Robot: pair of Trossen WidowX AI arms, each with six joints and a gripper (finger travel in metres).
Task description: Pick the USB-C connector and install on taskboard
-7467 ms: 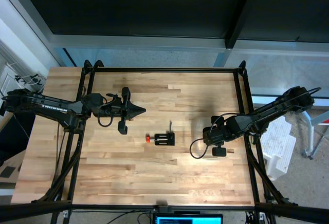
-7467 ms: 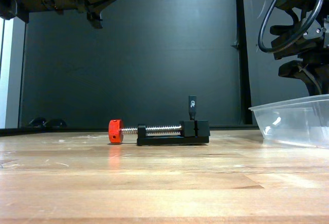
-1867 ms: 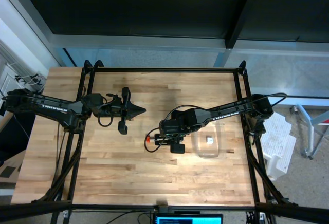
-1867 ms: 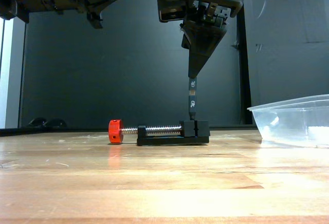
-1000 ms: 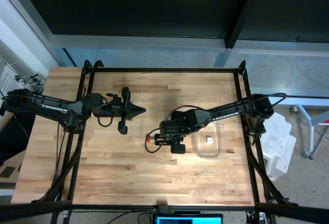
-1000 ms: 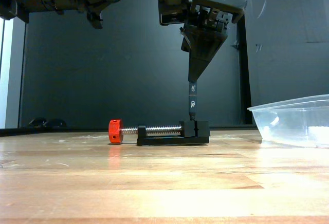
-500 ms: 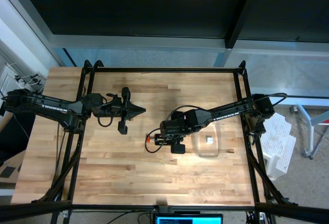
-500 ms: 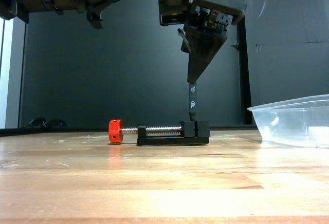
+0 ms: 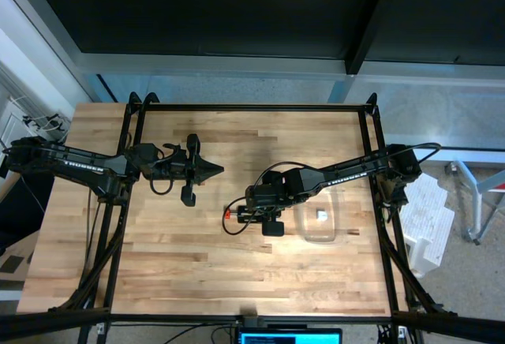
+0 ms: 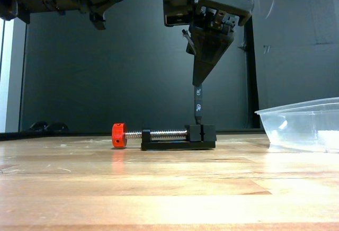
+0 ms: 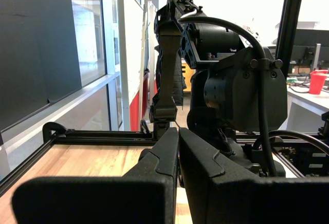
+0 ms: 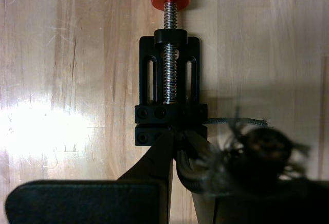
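Observation:
The taskboard [image 10: 177,137] is a black block with a threaded rod and an orange-red knob [image 9: 227,213], lying mid-table; the right wrist view shows the taskboard [image 12: 171,106] from above. My right gripper [image 10: 197,84] points straight down over the block end, shut on the slim dark-grey USB-C connector [image 10: 197,94]. The connector's lower end meets a dark upright piece rising from the block, and I cannot tell where one ends. My left gripper [image 9: 217,170] hangs high over the table's left half, shut and holding nothing, far from the board.
A clear plastic tray [image 10: 302,122] stands right of the taskboard, with a small white square piece [image 9: 321,215] inside. A thin cord [image 12: 236,122] runs sideways from the block. Black frame rails [image 9: 252,108] border the table.
The right gripper came from over the tray to above the taskboard, then sank slightly with the connector. It has barely moved in the last half second. The left arm has stayed still.

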